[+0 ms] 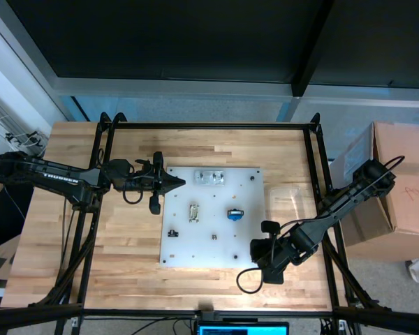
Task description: Remove the RJ45 connector from the taskboard and place in the container
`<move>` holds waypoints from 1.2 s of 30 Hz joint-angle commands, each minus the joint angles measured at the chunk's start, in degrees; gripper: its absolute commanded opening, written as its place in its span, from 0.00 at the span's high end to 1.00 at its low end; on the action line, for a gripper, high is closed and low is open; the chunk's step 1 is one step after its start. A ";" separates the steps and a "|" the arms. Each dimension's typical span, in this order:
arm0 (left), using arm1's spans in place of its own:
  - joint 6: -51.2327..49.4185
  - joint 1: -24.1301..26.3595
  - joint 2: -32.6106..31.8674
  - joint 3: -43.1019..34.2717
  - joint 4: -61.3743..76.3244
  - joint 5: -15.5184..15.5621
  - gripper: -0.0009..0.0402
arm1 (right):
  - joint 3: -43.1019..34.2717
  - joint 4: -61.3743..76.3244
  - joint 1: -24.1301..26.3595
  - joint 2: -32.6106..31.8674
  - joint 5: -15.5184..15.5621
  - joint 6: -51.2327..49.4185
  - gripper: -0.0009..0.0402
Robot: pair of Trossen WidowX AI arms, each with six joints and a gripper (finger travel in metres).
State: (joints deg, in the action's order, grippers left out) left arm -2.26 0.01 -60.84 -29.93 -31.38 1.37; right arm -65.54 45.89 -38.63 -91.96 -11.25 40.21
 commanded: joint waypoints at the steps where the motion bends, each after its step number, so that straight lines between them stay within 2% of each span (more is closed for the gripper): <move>1: 0.00 -0.02 -0.02 -0.02 -0.02 0.00 0.98 | -1.01 1.18 -0.02 0.20 0.31 -0.04 0.98; 17: 0.02 0.00 -0.02 -0.02 -0.02 0.00 0.98 | -1.11 1.99 -1.92 0.92 0.33 3.74 0.98; 36: 0.02 -0.02 -0.02 -0.02 -0.02 0.00 0.98 | 6.67 3.10 -3.80 9.38 0.94 7.45 0.98</move>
